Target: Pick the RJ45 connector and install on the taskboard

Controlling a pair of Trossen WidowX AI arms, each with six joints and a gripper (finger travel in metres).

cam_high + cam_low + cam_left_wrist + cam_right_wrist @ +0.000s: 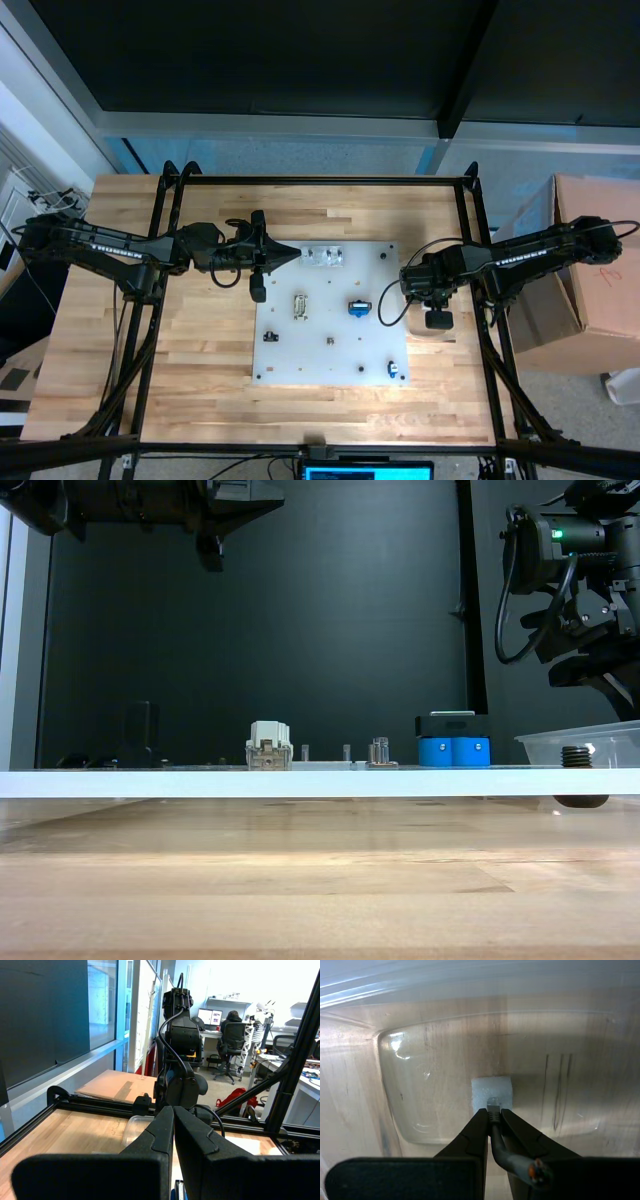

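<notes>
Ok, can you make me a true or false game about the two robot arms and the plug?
1. The right gripper holds the plug by its cable. True.
2. The plug is already pushed into the white board. False: it is held over the clear tray, beside the board.
3. The left gripper is wide open. False: it is shut, with nothing in it.
4. A blue block sits on the board. True.

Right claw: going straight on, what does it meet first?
Shut on the RJ45 connector, the right claw would probably meet the white block in the clear tray. The left claw, shut, hovers over the board.
</notes>
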